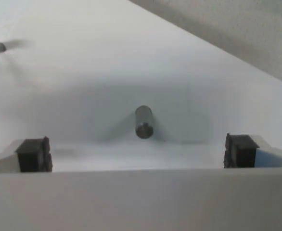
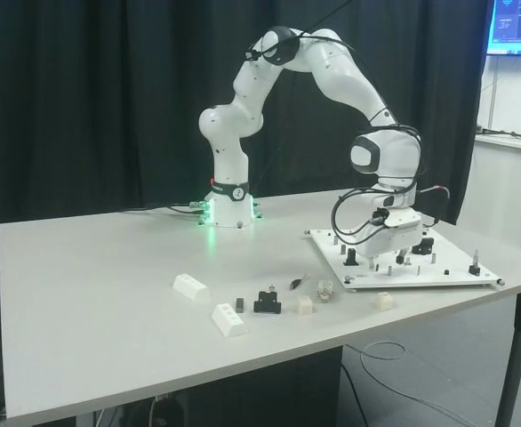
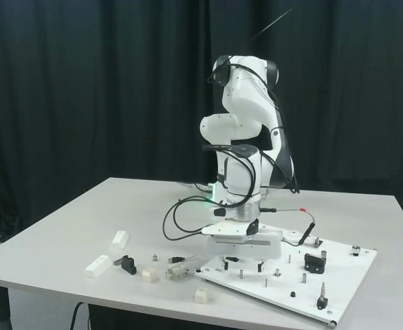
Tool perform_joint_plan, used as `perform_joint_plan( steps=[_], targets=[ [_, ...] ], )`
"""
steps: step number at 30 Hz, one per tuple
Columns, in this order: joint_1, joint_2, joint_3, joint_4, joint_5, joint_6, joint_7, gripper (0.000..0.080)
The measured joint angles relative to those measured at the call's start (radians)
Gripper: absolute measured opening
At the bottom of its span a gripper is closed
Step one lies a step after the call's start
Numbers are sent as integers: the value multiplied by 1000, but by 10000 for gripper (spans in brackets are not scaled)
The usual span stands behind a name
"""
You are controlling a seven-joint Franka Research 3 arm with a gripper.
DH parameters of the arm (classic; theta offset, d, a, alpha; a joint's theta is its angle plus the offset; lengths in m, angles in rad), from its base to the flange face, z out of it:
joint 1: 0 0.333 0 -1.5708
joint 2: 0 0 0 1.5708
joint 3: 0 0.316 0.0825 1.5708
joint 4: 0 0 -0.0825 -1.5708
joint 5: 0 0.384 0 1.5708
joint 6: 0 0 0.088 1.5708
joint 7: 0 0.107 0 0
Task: Remove round peg 2.
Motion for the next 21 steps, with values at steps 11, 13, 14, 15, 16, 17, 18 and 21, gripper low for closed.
perform_joint_plan(
  steps=[11, 13, 14, 15, 16, 17, 18, 21],
  targets=[
    [0, 14, 2, 12, -25, 0, 29, 800],
    [0, 16, 3, 15, -27, 0, 32, 800],
    [0, 17, 3, 16, -28, 0, 34, 800],
    [0, 18, 3, 17, -29, 0, 37, 800],
    [0, 18, 4, 18, -30, 0, 39, 800],
    [0, 19, 4, 19, -31, 0, 40, 800],
    [0, 21, 4, 21, -32, 0, 41, 800],
    [0, 25, 4, 25, -32, 0, 43, 800]
  ],
)
